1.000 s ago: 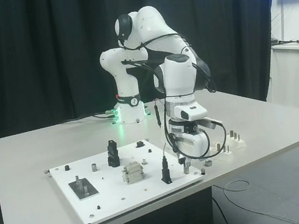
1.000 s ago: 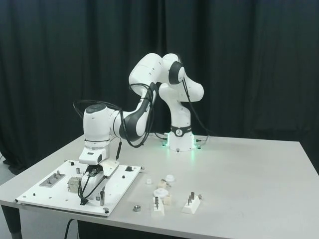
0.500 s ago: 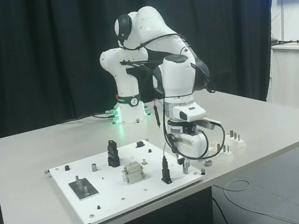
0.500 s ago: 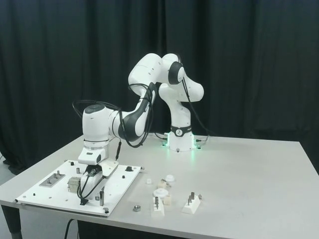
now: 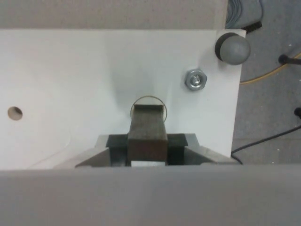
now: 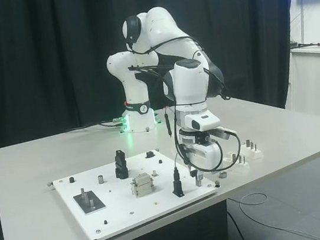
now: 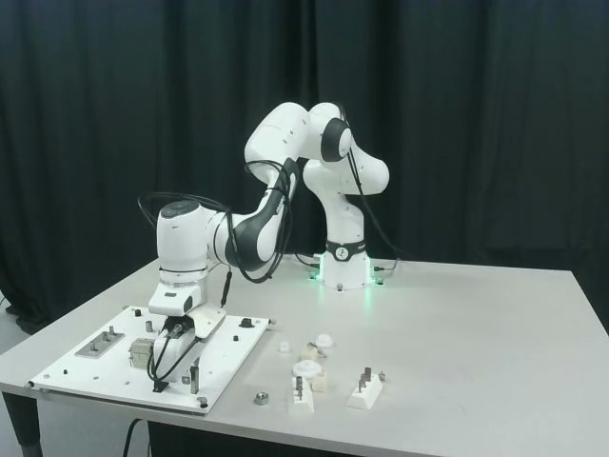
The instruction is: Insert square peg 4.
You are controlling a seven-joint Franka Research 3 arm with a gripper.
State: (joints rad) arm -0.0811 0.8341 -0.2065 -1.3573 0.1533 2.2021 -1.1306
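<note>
My gripper [image 5: 148,151] is shut on square peg 4 [image 5: 147,128], a dark grey bar held upright between the fingers. The peg's lower end sits right over a round-rimmed hole [image 5: 147,100] near the corner of the white board [image 5: 70,80]. From the first room view, the gripper [image 6: 199,176] hangs low over the board's [image 6: 119,212] front right corner, with the peg [image 6: 199,179] pointing down at it. The second room view has the gripper [image 7: 193,373] over the board [image 7: 86,376] near the table's front edge. How deep the peg sits cannot be seen.
A nut [image 5: 196,80] and a grey knob [image 5: 232,48] lie close to the hole. On the board stand a black upright connector [image 6: 177,184], a black plug [image 6: 119,163], a grey block [image 6: 142,185] and a pin plate [image 6: 88,200]. White peg holders [image 6: 245,153] [image 7: 366,388] sit beside it.
The arm's wrist has shifted slightly up and a little to the left over the board's corner. The peg stays in the fingers above the same spot.
</note>
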